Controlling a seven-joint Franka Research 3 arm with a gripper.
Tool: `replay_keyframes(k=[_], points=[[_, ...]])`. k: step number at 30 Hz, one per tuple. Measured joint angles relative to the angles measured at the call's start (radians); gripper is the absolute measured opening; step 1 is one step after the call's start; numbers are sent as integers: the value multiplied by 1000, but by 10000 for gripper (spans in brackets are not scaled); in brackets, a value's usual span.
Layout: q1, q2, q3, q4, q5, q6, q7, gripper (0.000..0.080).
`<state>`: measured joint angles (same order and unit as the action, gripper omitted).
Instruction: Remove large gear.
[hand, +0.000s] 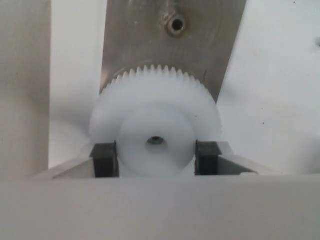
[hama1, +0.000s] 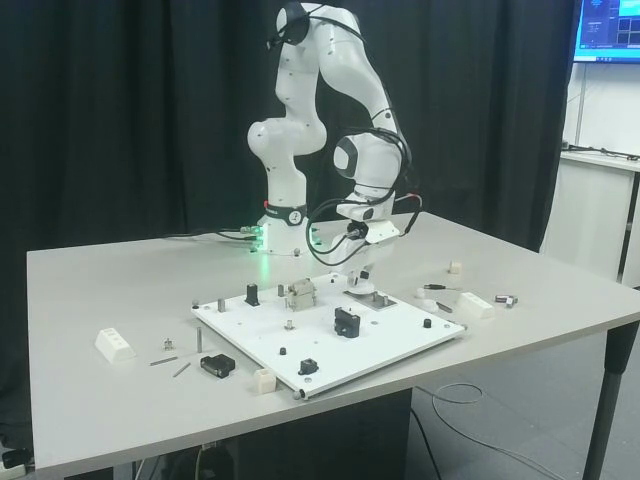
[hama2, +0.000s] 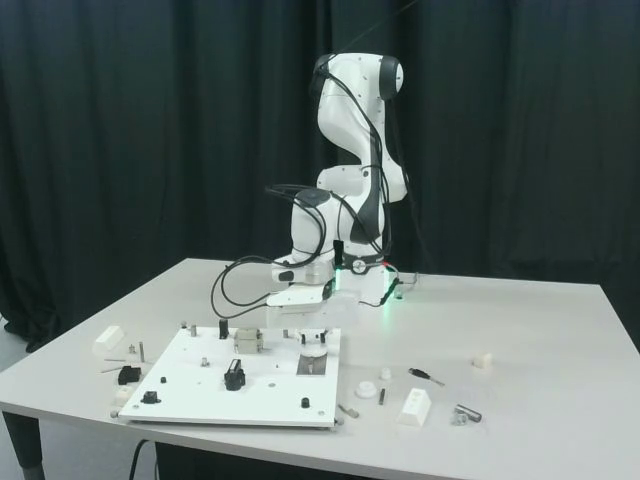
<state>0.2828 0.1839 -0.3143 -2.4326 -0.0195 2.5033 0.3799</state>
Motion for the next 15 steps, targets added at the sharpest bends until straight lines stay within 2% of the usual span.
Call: replay_keyframes(k=[15], points=[[0,-2,-1,6,-3,-15,-12,330]])
